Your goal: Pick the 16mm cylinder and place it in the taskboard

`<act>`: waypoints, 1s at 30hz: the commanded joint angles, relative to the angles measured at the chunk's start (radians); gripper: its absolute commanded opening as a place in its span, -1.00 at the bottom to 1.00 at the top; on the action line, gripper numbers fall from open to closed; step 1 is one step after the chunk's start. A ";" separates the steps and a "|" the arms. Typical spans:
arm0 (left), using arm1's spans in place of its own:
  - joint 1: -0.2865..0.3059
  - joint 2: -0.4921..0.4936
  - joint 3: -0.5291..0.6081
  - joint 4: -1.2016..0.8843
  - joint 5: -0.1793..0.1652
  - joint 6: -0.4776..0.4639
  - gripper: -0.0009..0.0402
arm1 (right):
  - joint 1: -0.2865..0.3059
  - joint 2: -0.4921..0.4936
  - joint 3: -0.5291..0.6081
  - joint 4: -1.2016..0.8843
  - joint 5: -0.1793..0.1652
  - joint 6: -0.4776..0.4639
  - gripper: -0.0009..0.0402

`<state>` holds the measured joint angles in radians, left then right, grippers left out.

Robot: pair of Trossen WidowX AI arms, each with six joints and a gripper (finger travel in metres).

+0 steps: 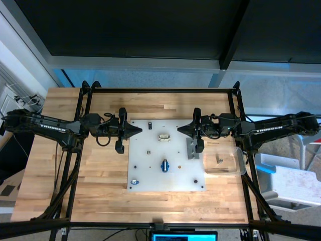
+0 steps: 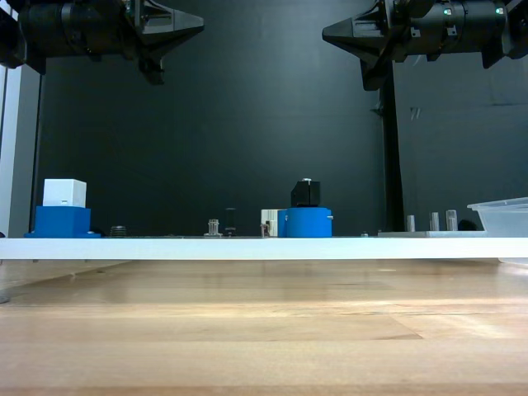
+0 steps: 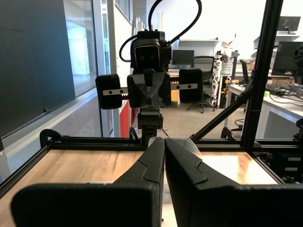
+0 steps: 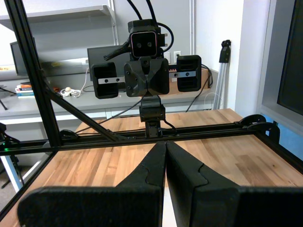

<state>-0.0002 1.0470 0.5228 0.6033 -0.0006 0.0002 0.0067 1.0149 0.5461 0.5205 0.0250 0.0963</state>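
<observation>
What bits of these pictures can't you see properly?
- High view: tiny grey bits in the clear tray; too small to tell whether any is the 16mm cylinder.
- High view: the right gripper, shut above the taskboard, covers part of the grey block.
- Low view: the taskboard lies edge-on, so its holes are hidden.
- Left wrist view: the left gripper, shut above the board's left side, blocks everything under it.

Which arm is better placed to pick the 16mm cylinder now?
Right. The 16mm cylinder seems to lie in the clear tray on that side; the right gripper hovers shut nearby. The left gripper, also shut, hovers over the taskboard, at its far-left part.
</observation>
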 commanded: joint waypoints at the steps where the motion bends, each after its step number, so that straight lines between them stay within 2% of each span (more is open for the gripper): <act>1: 0.000 0.000 0.000 0.000 0.001 0.001 -0.96 | 0.000 0.000 0.000 0.000 0.000 0.000 -0.96; 15: 0.000 0.000 0.000 0.000 0.000 0.001 -0.96 | 0.000 0.000 0.001 -0.023 0.010 0.005 -0.96; 30: 0.000 0.000 0.000 0.000 0.000 0.001 -0.96 | 0.004 0.000 0.238 -0.676 0.009 0.009 -0.96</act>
<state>-0.0002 1.0470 0.5224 0.6033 -0.0002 0.0006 0.0097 1.0149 0.7647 -0.1013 0.0334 0.1066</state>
